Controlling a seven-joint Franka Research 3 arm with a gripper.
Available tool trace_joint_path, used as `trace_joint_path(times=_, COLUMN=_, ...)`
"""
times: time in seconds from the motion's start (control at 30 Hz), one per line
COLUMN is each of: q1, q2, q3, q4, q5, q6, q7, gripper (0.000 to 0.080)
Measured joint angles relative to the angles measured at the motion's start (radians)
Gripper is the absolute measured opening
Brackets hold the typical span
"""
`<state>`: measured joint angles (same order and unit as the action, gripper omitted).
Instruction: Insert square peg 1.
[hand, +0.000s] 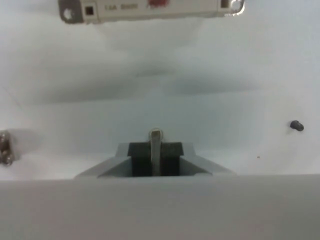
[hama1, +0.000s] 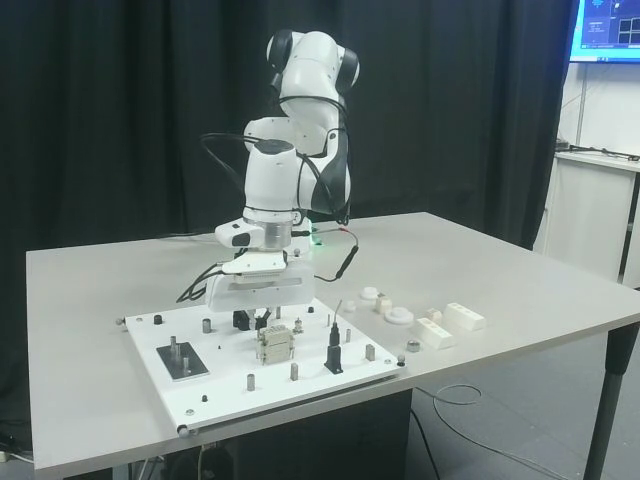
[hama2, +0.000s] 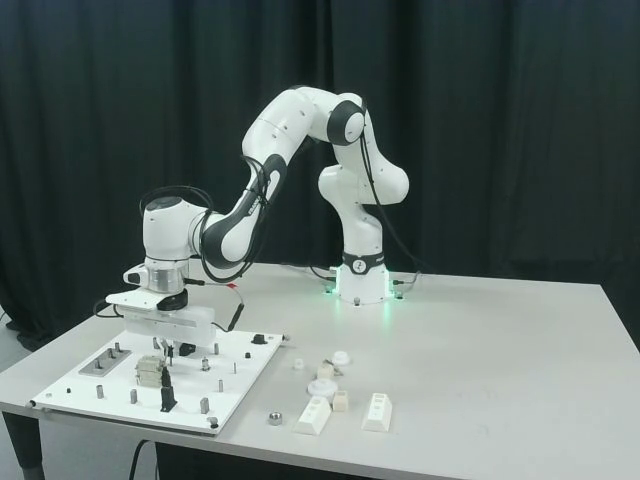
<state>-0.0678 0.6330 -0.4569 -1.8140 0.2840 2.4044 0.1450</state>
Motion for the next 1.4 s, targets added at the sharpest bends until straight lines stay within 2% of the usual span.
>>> trace_joint_path(times=0.5, q1=0.001, q2=0.000, q3=0.000, q4=0.001, q5=0.000, q6=0.000, q7=-0.004, gripper=0.0034)
trace_joint_path(times=0.53, q1=0.001, q2=0.000, q3=0.000, q4=0.002, q5=-0.001, q6=0.000, q7=-0.004, gripper=0.0098)
trace_joint_path(times=0.77, q1=0.000, q2=0.001, q3=0.000, q4=0.008, q5=-0.017, q6=0.001, q7=-0.025, gripper=0.0098)
trace_joint_path(times=0.8, q1=0.000, q2=0.001, q3=0.000, q4=0.009, q5=-0.021, q6=0.001, q7=-0.025, gripper=0.0532)
trace_joint_path(times=1.07, q1=-0.001, q2=0.001, q3=-0.003, q4=0.018, q5=-0.026, q6=0.001, q7=-0.025, gripper=0.0532)
trace_joint_path(times=1.1, q1=-0.001, q2=0.001, q3=-0.004, q4=0.020, q5=-0.026, q6=0.001, q7=-0.025, gripper=0.0782)
trace_joint_path(times=1.4, q1=-0.001, q2=-0.002, q3=-0.016, q4=0.043, q5=-0.026, q6=-0.015, q7=-0.024, gripper=0.0796)
